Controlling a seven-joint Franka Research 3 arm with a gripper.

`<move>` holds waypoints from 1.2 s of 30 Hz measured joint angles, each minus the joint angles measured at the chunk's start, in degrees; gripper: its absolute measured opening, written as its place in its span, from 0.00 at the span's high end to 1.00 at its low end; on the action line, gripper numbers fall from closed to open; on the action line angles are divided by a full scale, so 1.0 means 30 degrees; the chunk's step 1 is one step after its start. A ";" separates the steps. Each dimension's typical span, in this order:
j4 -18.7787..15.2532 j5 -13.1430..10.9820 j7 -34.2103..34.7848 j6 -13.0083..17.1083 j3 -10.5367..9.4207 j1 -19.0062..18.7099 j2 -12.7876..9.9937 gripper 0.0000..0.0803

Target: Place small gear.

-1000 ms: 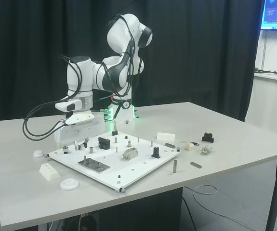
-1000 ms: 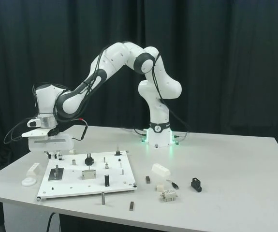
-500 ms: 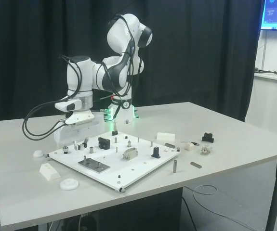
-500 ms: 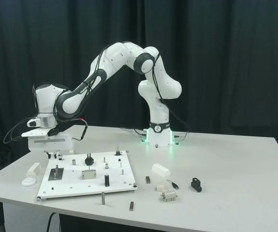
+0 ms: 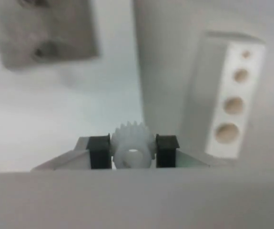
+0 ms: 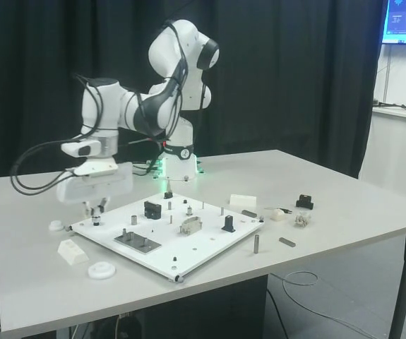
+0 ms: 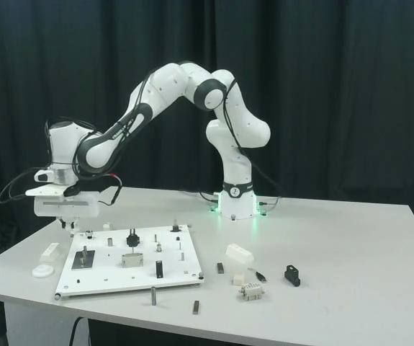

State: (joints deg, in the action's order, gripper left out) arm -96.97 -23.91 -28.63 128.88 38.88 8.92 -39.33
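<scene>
The arm has shifted toward the white board's (image 6: 188, 244) corner; jaws grip the small gear (image 5: 132, 145), so placement is pending.

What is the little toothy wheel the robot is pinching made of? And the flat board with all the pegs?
The small gear looks like white plastic: matte, slightly see-through at the teeth, no metal glint. It sits between the gripper's black pads. The white board looks like smooth painted or plastic sheet with a soft sheen, though the look alone cannot settle which.
</scene>
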 joint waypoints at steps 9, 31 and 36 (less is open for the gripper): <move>0.0036 -0.0062 -0.1162 0.1526 -0.0143 0.1361 -0.0133 0.75; 0.2616 -0.1097 -0.3202 0.2387 -0.2154 0.5243 -0.2086 0.75; 0.3284 -0.1174 -0.3225 0.1907 -0.2452 0.5823 -0.2633 0.75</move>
State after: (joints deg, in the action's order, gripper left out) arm -87.12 -27.43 -38.31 134.60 31.52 26.39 -47.23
